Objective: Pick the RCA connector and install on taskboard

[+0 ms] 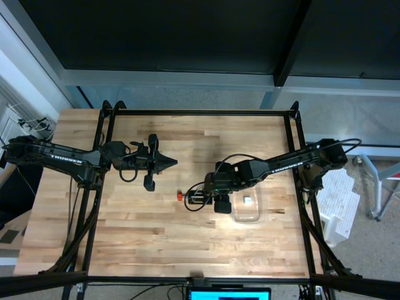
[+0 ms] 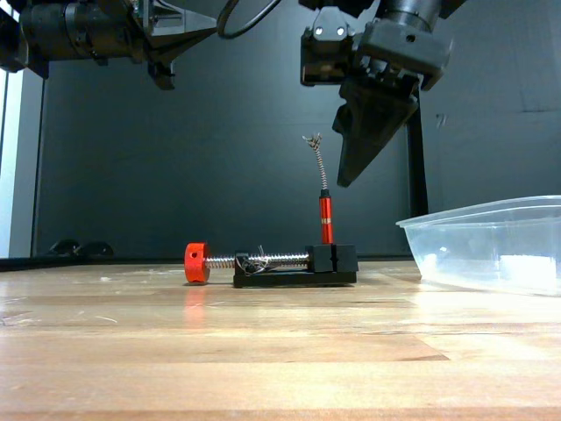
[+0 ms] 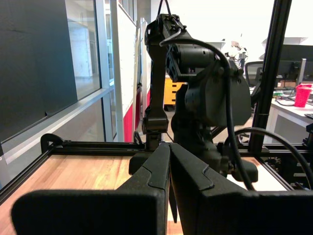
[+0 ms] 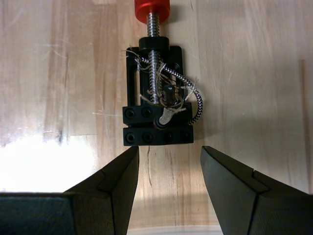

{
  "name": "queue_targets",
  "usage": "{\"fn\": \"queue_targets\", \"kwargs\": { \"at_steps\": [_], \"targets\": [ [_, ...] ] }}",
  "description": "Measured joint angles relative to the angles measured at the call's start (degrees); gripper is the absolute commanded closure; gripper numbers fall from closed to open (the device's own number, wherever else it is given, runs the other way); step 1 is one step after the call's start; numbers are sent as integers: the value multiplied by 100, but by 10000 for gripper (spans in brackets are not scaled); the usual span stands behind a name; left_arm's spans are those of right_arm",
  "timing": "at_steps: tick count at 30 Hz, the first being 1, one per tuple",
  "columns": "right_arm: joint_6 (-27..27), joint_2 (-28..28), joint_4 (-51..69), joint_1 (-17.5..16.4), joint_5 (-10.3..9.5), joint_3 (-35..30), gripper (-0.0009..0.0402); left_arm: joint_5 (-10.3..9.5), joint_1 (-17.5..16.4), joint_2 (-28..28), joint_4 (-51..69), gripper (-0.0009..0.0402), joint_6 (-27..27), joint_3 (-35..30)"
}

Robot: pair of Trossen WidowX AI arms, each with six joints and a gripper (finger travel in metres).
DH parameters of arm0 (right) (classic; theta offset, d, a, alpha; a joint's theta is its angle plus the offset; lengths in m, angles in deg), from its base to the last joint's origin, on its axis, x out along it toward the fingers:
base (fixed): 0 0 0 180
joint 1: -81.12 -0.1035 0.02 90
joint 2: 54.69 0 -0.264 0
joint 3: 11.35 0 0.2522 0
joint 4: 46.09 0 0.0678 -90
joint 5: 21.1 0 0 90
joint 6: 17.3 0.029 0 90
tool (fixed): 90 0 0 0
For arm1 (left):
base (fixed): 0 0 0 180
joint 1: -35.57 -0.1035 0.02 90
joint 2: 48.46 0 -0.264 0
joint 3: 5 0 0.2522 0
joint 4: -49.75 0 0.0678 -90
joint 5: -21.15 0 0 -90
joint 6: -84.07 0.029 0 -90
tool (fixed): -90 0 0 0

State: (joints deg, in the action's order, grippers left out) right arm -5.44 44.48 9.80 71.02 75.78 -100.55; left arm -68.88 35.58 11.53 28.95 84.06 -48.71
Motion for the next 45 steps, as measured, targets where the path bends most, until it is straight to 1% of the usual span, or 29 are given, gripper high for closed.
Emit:
{"fn": "queue_targets", "kwargs": {
  "at_steps": [4,11,15,18,21,27,29,32,33,35,36,38,42,45],
  "targets": [
    [-22,-114,22,-2,2,2,226,0,0,0,0,393,0,0],
    [-26,-142,76,-9,0,2,238,0,0,0,0,393,0,0],
    [-85,-227,90,-13,-2,2,256,-2,0,0,0,393,0,2],
    [-229,-404,35,-11,0,50,283,-2,0,0,0,393,0,0],
    [-328,-675,-90,22,-2,234,318,0,0,0,0,393,0,2],
    [-485,-1429,-601,107,-42,767,398,0,0,0,0,393,0,2],
    [-496,-1681,-804,142,-48,940,388,-2,0,0,0,393,0,0],
    [-496,-2074,-1196,223,-70,1231,392,0,0,0,2,393,0,0],
    [-496,-2192,-1357,262,-98,1318,395,-2,0,0,0,393,0,0],
    [-496,-2433,-1683,361,-243,1517,392,-2,0,0,0,393,0,2],
    [-496,-2546,-1858,422,-345,1615,392,0,0,0,0,393,0,2],
    [-496,-2778,-2234,538,-446,1799,394,-2,0,0,0,393,0,2],
    [-610,-3226,-2870,756,-531,2170,393,-2,0,0,0,393,0,2],
    [-782,-3547,-3191,866,-546,2396,393,-2,0,0,2,393,0,2]
  ]
}}
